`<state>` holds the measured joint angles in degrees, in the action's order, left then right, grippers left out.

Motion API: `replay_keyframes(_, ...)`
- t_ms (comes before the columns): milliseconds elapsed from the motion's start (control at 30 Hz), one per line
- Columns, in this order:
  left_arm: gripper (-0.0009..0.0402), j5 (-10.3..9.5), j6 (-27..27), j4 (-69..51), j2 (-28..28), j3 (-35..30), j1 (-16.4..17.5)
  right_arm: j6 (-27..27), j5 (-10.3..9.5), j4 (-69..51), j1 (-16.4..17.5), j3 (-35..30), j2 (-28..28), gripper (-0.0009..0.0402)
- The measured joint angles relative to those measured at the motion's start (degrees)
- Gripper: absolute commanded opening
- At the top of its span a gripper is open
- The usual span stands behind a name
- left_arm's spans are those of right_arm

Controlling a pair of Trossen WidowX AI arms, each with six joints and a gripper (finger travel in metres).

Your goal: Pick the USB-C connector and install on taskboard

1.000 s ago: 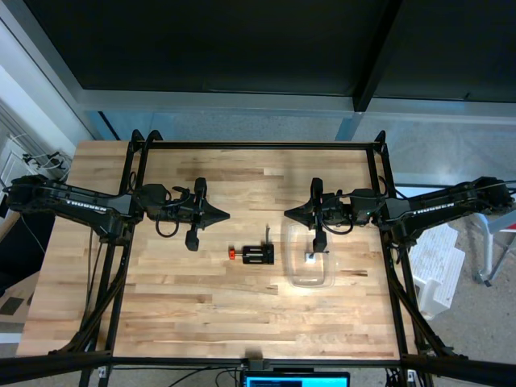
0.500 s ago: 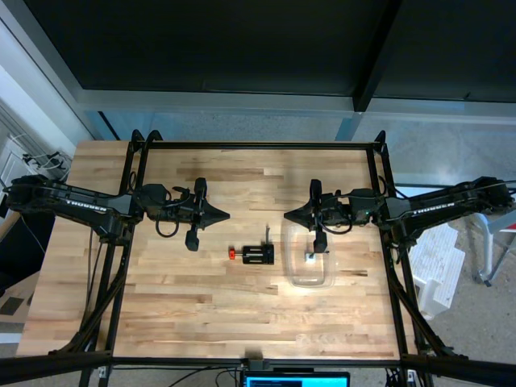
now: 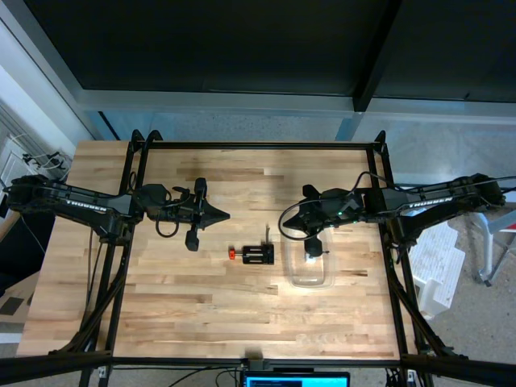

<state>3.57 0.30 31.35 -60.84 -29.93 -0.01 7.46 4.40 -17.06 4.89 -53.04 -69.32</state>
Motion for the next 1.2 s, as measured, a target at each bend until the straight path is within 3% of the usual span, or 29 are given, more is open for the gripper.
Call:
replay_keyframes(300,0.0000,0.00,0.00,0.00,-0.02,-0.02,0.00,2.29,-0.17,-17.20,1.09,-8.28,-6.88,0.0000)
replay_keyframes(467,0.0000,0.02,0.02,0.00,-0.02,-0.02,0.00,3.21,-1.62,-25.42,1.88,-12.68,-10.45,0.0000)
replay_keyframes(733,0.0000,0.02,0.00,0.00,0.00,-0.02,0.00,3.65,-1.60,-38.49,3.23,-19.63,-15.52,0.0000)
replay_keyframes(1200,0.0000,0.02,0.00,0.00,-0.02,-0.02,0.00,4.15,-2.32,-51.76,4.74,-26.60,-21.09,0.0002)
